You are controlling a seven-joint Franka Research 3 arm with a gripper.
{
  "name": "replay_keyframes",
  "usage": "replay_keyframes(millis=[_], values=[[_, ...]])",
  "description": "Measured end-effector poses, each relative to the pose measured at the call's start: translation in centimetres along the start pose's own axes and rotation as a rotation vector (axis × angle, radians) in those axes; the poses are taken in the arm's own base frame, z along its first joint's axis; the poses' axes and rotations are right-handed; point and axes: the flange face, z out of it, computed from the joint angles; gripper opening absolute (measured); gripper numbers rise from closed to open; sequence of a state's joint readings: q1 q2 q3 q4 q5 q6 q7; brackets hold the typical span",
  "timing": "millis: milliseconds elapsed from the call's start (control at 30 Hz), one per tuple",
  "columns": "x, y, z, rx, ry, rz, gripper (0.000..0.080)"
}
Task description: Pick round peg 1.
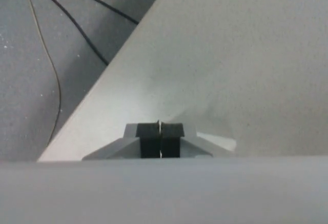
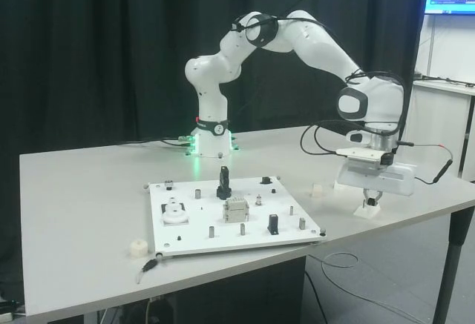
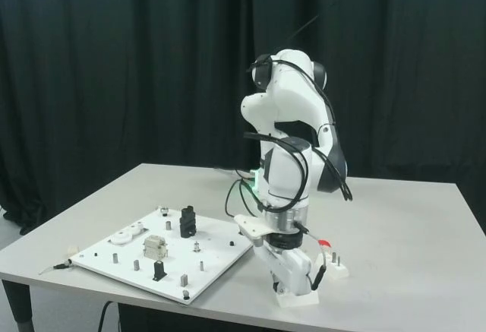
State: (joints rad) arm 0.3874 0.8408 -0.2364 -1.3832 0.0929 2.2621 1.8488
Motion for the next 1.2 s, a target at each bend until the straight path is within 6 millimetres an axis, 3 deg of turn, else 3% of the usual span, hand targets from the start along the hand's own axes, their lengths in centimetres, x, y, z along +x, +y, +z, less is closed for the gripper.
replay_keyframes(millis=[500,833,867,1000,1033,1200], values=[[0.0,-0.9,-3.9,-0.032,0.033,-0.026,0.0001],[-0.2,-0.9,-5.5,-0.037,0.030,-0.042,0.0001],[-0.2,-0.9,-5.6,-0.036,0.029,-0.042,0.0407],[-0.2,-0.9,-5.9,-0.034,0.028,-0.043,0.0407],[-0.2,-0.9,-6.0,-0.034,0.027,-0.043,0.0703],[-0.3,-0.9,-6.1,-0.032,0.027,-0.043,0.0703]])
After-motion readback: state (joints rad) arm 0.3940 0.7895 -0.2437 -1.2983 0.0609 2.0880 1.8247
